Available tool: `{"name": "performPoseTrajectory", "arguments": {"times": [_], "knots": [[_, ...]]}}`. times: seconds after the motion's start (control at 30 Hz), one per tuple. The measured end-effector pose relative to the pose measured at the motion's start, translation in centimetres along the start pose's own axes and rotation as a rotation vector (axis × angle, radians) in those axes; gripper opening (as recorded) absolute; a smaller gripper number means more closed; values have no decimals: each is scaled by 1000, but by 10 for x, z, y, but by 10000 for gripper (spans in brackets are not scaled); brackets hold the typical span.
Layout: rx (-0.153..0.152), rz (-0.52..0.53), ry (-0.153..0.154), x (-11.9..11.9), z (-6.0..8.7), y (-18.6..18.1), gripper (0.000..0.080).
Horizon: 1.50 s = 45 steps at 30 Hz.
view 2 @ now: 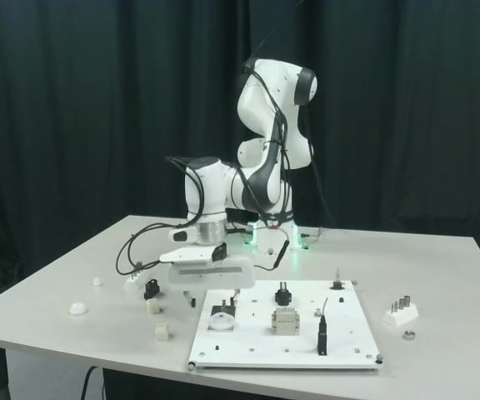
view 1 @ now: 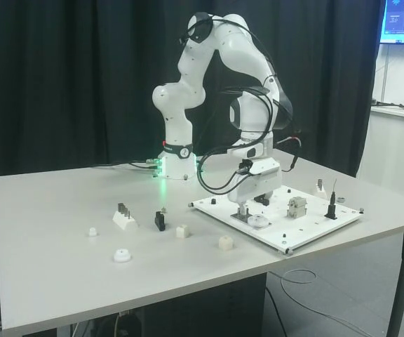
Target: Pick medium gear.
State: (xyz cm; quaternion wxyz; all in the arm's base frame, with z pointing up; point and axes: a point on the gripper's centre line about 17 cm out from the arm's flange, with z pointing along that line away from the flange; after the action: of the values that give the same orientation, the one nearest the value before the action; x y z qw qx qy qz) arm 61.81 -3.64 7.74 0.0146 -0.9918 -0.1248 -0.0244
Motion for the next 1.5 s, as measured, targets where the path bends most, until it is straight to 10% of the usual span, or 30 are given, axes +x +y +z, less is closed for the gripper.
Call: {"name": "performPoseTrajectory", "arguments": {"times": [0.8,1.5], "knots": [[-2,-18,-24,0,-17,0,800],[-180,-38,-21,-5,-63,123,800]]}}
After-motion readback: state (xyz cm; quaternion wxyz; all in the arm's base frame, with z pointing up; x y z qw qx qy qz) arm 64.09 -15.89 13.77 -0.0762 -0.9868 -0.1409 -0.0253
